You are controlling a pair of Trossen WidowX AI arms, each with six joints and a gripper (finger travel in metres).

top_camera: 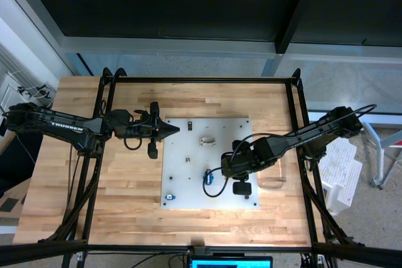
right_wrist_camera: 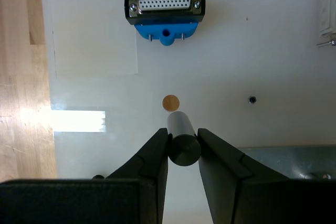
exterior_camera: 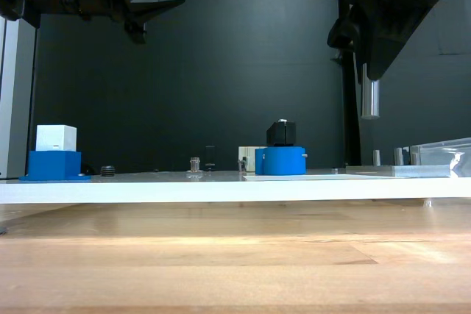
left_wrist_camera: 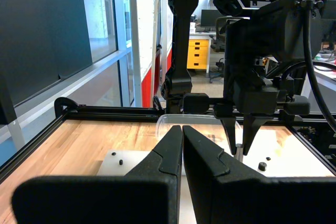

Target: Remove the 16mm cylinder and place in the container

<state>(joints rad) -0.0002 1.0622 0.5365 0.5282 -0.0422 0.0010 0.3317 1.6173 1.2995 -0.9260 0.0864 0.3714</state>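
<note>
My right gripper [right_wrist_camera: 182, 132] is shut on the 16mm cylinder [right_wrist_camera: 183, 141], a short silvery-grey metal pin held upright. Just beyond it lies an empty round hole [right_wrist_camera: 170, 102] in the white board. In the low view the cylinder [exterior_camera: 370, 101] hangs from the right gripper [exterior_camera: 372, 71] well above the board. The container [top_camera: 274, 180], a clear tub, lies at the board's right edge, just right of the right gripper [top_camera: 227, 166]; the low view shows the container [exterior_camera: 441, 154] too. My left gripper [top_camera: 176, 129] hovers shut and empty at the board's left edge.
The white board [top_camera: 188, 180] carries a blue holder with a black connector [right_wrist_camera: 164, 11], a blue block with a white cube [exterior_camera: 55, 156], and small pegs [exterior_camera: 194, 164]. A black frame [top_camera: 295, 123] borders the wooden table. The right arm's cable loops near the connector.
</note>
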